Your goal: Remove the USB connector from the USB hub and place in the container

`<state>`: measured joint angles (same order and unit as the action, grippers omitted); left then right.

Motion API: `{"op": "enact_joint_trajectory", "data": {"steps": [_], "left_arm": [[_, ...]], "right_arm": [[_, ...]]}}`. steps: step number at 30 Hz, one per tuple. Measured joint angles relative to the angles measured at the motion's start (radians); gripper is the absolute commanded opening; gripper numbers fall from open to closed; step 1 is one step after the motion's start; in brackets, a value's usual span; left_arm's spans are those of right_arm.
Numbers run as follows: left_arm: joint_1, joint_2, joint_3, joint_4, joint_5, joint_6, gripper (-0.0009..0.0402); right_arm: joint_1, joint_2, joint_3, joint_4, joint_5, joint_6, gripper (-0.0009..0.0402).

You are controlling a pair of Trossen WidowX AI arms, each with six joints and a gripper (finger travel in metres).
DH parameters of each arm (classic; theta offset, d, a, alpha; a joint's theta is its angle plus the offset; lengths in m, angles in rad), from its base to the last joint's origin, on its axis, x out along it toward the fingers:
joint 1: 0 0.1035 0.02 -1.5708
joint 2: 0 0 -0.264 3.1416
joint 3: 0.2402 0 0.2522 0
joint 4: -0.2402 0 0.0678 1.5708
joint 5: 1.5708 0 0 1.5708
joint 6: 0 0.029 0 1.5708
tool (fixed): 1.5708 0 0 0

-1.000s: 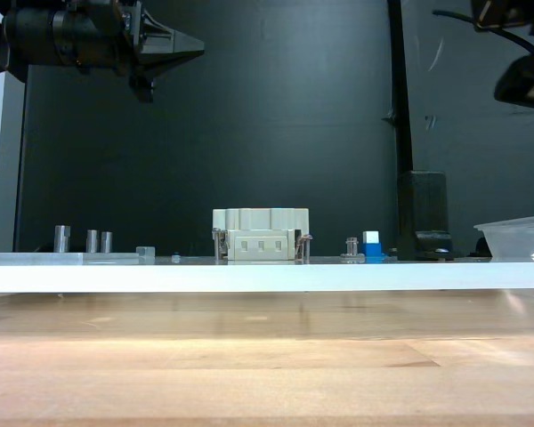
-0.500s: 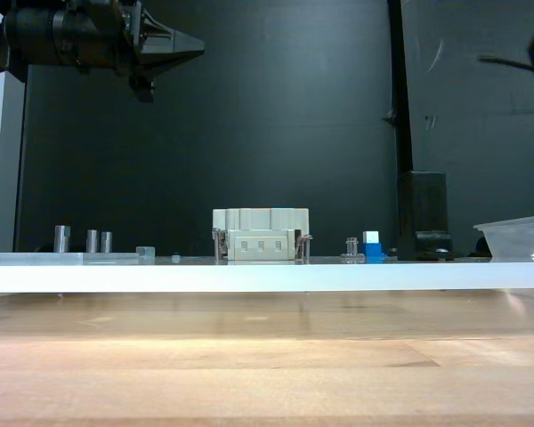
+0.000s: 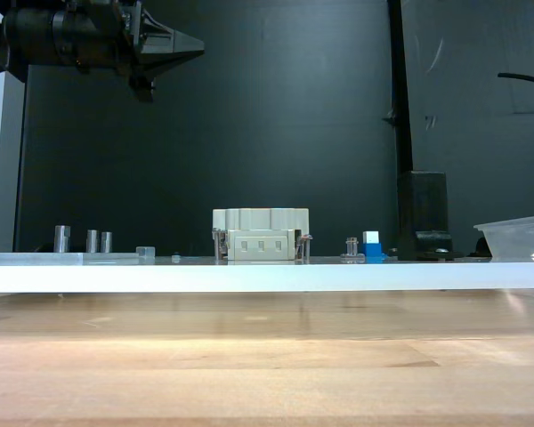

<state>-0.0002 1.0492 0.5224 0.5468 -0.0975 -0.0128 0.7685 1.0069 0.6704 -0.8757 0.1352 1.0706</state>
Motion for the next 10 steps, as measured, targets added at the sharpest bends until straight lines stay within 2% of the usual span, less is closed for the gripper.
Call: {"op": "enact_joint_trajectory", "data": {"steps": [10], "left_arm": [[0.0,0.0,0.0,0.0,0.0,0.0,0.0001]], "right_arm": [[0.0,0.0,-0.001,0.0,0.002,0.0,0.0116]]}}
